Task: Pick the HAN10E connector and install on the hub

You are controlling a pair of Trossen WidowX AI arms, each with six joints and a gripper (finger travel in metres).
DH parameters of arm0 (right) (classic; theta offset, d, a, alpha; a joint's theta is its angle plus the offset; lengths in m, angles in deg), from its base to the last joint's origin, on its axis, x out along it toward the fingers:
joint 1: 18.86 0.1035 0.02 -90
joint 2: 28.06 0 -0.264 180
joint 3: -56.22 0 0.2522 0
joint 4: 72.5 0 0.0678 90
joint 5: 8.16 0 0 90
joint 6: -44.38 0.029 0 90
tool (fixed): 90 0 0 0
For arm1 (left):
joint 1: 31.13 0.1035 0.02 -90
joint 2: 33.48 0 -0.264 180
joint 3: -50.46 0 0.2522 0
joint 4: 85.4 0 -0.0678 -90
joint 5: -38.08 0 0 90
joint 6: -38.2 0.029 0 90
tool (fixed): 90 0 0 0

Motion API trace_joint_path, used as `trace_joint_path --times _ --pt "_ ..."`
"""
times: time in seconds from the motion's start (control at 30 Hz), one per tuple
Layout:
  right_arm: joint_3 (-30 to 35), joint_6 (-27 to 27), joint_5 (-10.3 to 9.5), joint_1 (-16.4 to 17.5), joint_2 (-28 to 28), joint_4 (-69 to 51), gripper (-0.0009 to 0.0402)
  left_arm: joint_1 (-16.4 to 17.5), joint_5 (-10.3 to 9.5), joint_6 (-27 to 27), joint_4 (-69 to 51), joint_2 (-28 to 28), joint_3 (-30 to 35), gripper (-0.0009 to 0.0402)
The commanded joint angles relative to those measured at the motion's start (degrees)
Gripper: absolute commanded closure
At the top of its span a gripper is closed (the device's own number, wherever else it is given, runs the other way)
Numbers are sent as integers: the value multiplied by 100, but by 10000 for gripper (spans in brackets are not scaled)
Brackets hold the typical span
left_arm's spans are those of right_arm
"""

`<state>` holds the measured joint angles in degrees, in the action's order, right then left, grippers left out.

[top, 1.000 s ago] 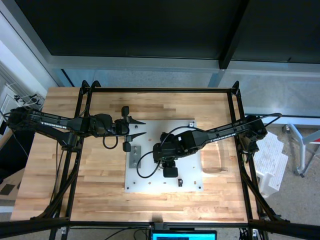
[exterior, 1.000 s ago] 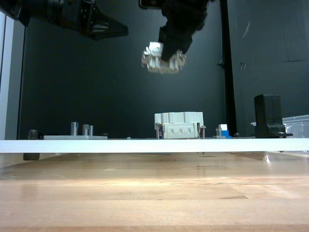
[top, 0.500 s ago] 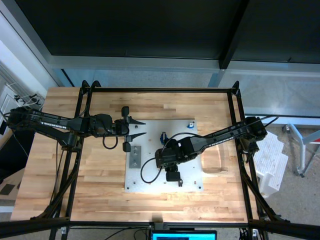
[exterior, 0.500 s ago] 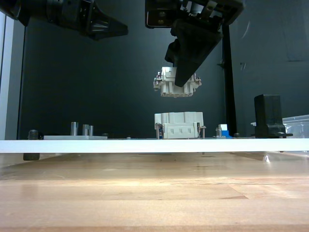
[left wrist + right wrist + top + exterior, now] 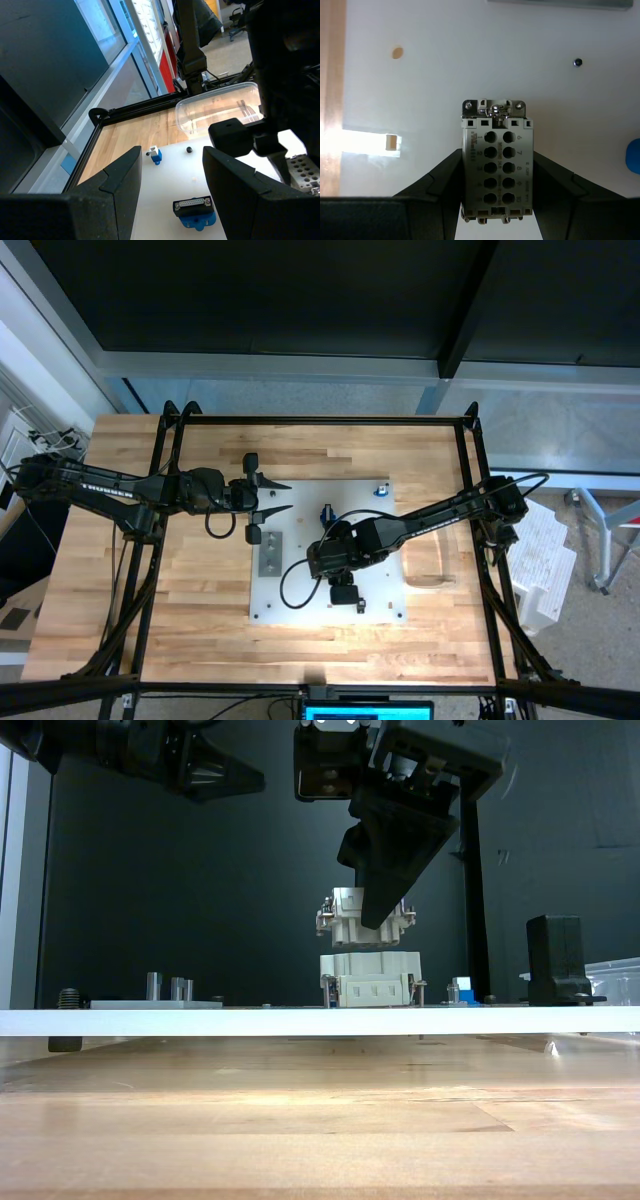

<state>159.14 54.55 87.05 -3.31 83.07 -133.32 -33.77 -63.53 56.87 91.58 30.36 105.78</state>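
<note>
The pick is judged complete. The HAN10E connector is held off the white task board, directly over the hub at the centre of the low view. The connector is held upright and square to the hub. Its underside is seen right at the hub's top edge, but whether the two touch cannot be told. Seating is judged not yet done, since the whole connector body stands above the hub rather than sunk into it. The final press down and the release are left.

The right gripper is clamped on the connector. In the right wrist view, its two black fingers are pressed against the long sides of the connector, whose ten numbered holes face the camera. The hub is hidden beneath it there. In the high view this gripper is found at the lower middle of the board.

The left gripper is held left of centre in the high view, raised beside the board's upper left edge. Its fingers are spread well apart and nothing is held or touched.
</note>
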Motion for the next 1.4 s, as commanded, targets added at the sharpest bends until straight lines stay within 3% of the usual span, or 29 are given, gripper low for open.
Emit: trace_joint_path --times 0.03,1.4 --pt "-92 4 -7 13 0 96 322 0 2 2 2 2 2 228" --pt "-538 374 37 22 0 437 322 0 2 4 0 2 2 228"
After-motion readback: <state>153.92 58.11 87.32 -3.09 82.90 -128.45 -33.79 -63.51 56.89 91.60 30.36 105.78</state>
